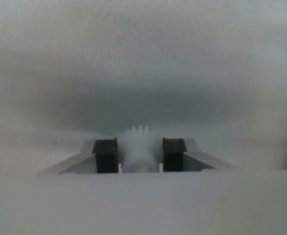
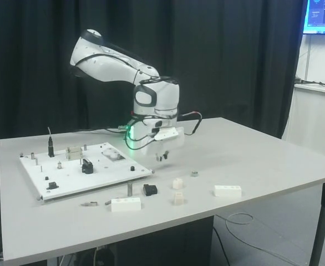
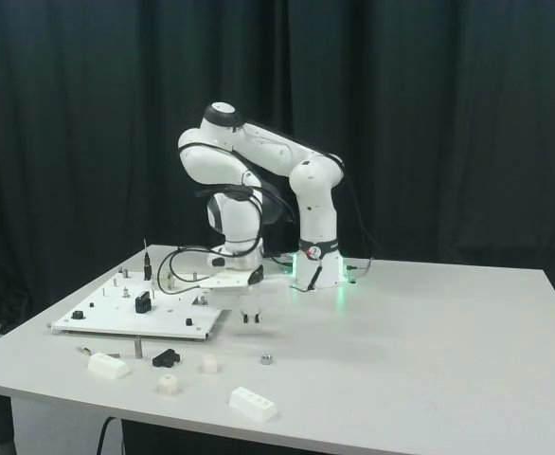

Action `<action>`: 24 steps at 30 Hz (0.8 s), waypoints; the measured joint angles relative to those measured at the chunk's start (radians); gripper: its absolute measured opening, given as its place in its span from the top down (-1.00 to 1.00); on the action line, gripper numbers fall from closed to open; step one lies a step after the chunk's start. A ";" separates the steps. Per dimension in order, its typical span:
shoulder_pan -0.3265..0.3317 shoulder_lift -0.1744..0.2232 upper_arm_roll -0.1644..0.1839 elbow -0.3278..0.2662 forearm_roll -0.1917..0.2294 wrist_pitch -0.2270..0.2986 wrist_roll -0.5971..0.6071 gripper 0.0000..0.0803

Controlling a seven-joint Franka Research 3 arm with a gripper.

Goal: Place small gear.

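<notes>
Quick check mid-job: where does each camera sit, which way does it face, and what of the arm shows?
Wrist view: on the wrist, looking down at the grey table; black fingertips grip the small white gear.
First room view: off one table corner, facing the white arm.
Second room view: off another side, facing arm and base.
Both room views share the white assembly board and gripper.

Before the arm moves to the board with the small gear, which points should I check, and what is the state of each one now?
1. Small gear sits between the fingers of the end effector: ok.
2. End effector hangs above the table, not touching it: ok.
3. Way to the white board has no obstacle at this height: ok.
4. Which peg on the board takes the gear: cannot tell.
5. Loose white blocks lie apart from the end effector: ok.
</notes>
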 joint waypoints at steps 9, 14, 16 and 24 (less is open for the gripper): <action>0.047 0.001 -0.049 0.009 -0.047 0.021 0.048 0.49; 0.062 0.001 -0.051 0.016 -0.048 0.022 0.059 0.49; 0.067 0.002 -0.049 0.018 -0.048 0.022 0.062 -0.17; 0.077 0.010 -0.020 0.021 -0.046 0.018 0.081 -0.80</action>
